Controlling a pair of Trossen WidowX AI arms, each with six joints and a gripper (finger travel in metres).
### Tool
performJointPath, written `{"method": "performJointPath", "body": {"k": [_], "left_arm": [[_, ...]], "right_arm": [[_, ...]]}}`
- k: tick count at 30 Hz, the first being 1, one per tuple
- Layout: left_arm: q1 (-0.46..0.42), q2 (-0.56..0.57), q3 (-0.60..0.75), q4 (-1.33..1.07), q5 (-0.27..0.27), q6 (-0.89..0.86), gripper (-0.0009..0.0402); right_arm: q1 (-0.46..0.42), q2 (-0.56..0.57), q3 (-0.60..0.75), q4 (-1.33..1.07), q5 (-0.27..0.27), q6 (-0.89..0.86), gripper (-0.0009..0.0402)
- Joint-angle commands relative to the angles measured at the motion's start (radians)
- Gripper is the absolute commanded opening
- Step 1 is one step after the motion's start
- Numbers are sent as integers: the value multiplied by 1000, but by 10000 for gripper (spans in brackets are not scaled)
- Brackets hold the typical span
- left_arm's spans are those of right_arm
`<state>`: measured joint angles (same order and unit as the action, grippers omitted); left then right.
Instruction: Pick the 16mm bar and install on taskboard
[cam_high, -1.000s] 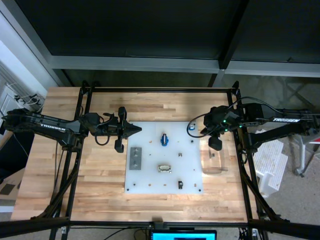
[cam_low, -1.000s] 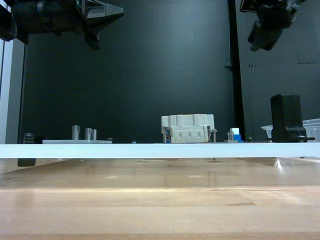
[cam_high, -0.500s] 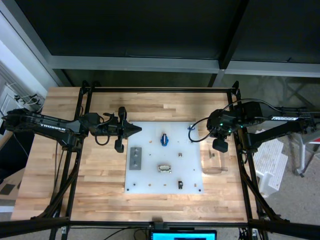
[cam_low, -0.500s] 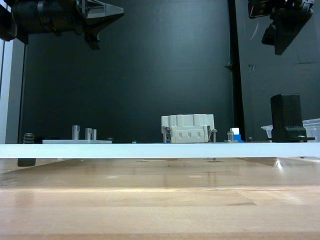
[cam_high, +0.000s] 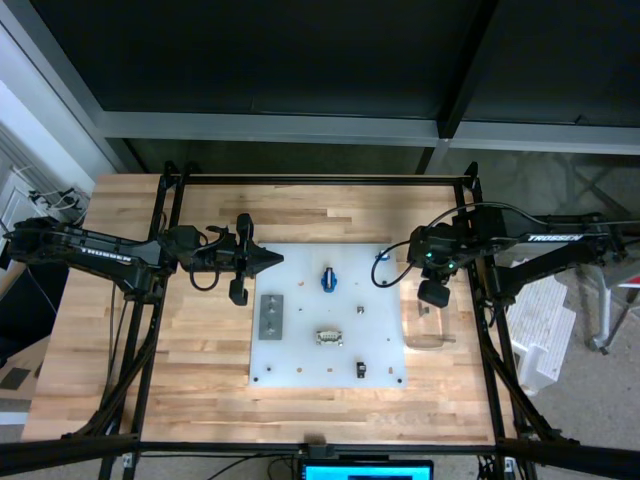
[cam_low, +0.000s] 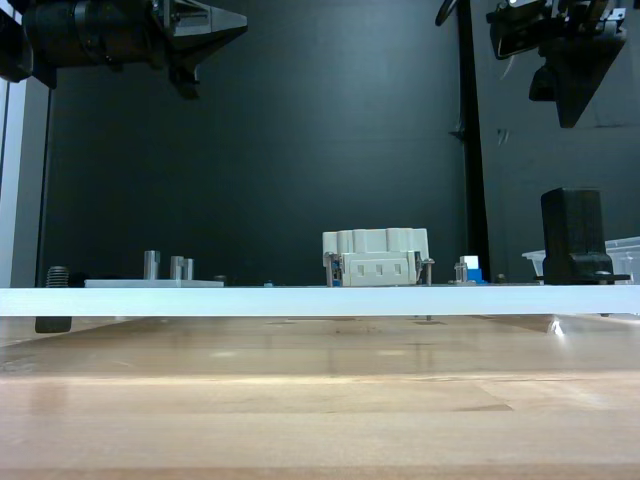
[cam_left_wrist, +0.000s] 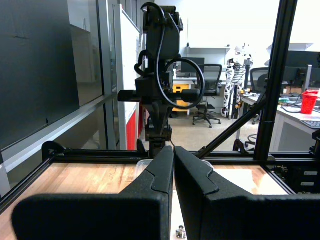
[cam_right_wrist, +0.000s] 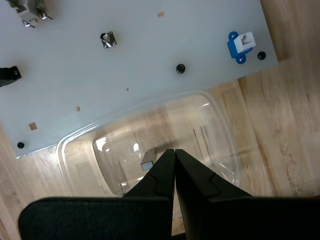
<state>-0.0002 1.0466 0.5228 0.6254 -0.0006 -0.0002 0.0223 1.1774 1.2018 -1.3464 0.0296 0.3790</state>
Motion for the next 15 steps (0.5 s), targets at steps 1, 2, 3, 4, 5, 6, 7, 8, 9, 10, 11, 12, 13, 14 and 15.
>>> {"method": "performJointPath", "body": {"k": [1, 2, 3, 4, 5, 6, 7, 8, 9, 10, 11, 12, 13, 14, 15], "left_arm": [[0, 0, 0, 0, 0, 0, 0], [0, 0, 0, 0, 0, 0, 0], [0, 0, 0, 0, 0, 0, 0], [0, 0, 0, 0, 0, 0, 0], [0, 0, 0, 0, 0, 0, 0], [0, 0, 0, 0, 0, 0, 0], [0, 0, 0, 0, 0, 0, 0], [0, 0, 0, 0, 0, 0, 0], [0, 0, 0, 0, 0, 0, 0], [0, 0, 0, 0, 0, 0, 0], [0, 0, 0, 0, 0, 0, 0], [0, 0, 0, 0, 0, 0, 0], [0, 0, 0, 0, 0, 0, 0], [0, 0, 0, 0, 0, 0, 0], [0, 0, 0, 0, 0, 0, 0]], "right_arm": [[2, 13, -1, -1, 0, 13, 2], [2, 20, -1, -2, 1, 24, 5], [2, 24, -1, -5, 4, 33, 9], [2, 27, -1, -6, 5, 36, 14], [2, 33, -1, -5, 5, 36, 19], [2, 39, -1, -5, 5, 37, 26], [2, 43, -1, -5, 5, 38, 33], [3, 49, -1, -4, 5, 44, 39], [3, 56, -1, -4, 5, 52, 46], [3, 58, -1, -5, 6, 59, 52], [3, 62, -1, -4, 7, 60, 58], [3, 66, -1, -4, 7, 61, 63], [3, 71, -1, -4, 7, 64, 67], [3, 74, -1, -3, 8, 69, 71], [3, 77, -1, -3, 8, 79, 74]]}}
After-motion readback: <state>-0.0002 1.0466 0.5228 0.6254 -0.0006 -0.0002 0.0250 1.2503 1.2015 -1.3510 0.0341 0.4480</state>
